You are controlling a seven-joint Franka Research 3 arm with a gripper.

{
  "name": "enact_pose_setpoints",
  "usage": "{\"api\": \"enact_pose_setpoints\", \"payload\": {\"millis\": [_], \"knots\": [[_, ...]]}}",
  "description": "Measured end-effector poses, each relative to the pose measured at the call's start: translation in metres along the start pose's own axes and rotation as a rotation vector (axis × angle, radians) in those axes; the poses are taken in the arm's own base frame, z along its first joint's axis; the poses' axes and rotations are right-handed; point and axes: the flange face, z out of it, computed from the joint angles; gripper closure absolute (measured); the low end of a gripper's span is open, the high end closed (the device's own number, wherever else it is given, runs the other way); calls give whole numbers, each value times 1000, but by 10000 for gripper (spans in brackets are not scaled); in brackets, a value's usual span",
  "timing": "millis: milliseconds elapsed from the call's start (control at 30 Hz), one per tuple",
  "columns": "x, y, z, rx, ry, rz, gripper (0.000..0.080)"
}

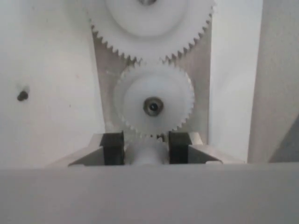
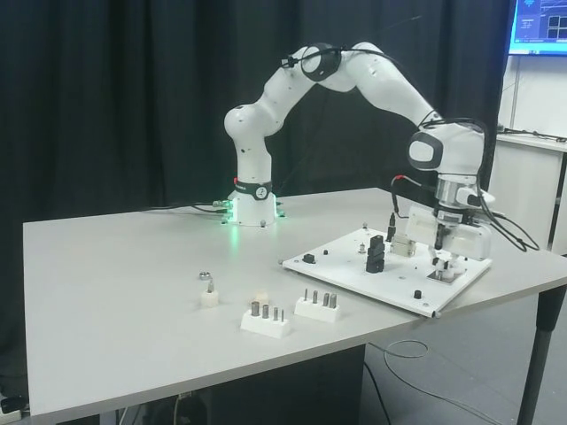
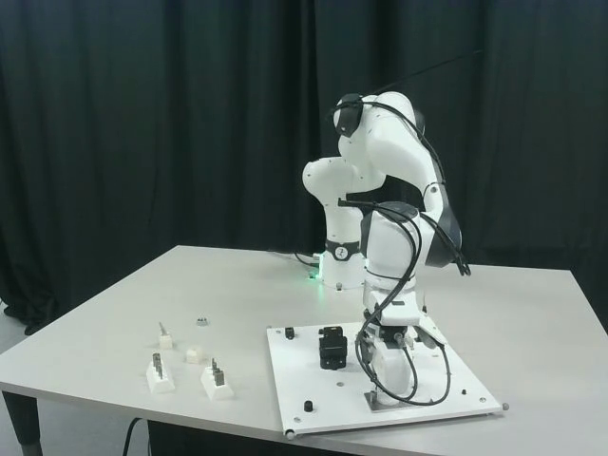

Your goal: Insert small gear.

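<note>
Wrist view: we see the black-fingered gripper (image 1: 146, 148) clamped on a small white plastic gear (image 1: 146, 153); no writing legible.

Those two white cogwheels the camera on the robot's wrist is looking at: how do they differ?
The big gear is far wider than the middle gear and runs out of the wrist view, while the middle gear shows whole. The middle gear's centre, with a dark shaft end in it, is plain; the big gear's centre is barely in view. The middle gear lies nearer the gripper. Both are white, toothed, flat, and meet edge to edge.
</note>
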Motion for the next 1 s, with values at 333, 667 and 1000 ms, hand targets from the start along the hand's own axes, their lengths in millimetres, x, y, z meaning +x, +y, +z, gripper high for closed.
{"api": "enact_pose_setpoints", "payload": {"millis": [333, 667, 1000], "knots": [[-5, -7, 3, -24, 22, 6, 603], [-9, -6, 2, -53, 43, 20, 603], [-12, -3, 4, -78, 57, 29, 603]]}}
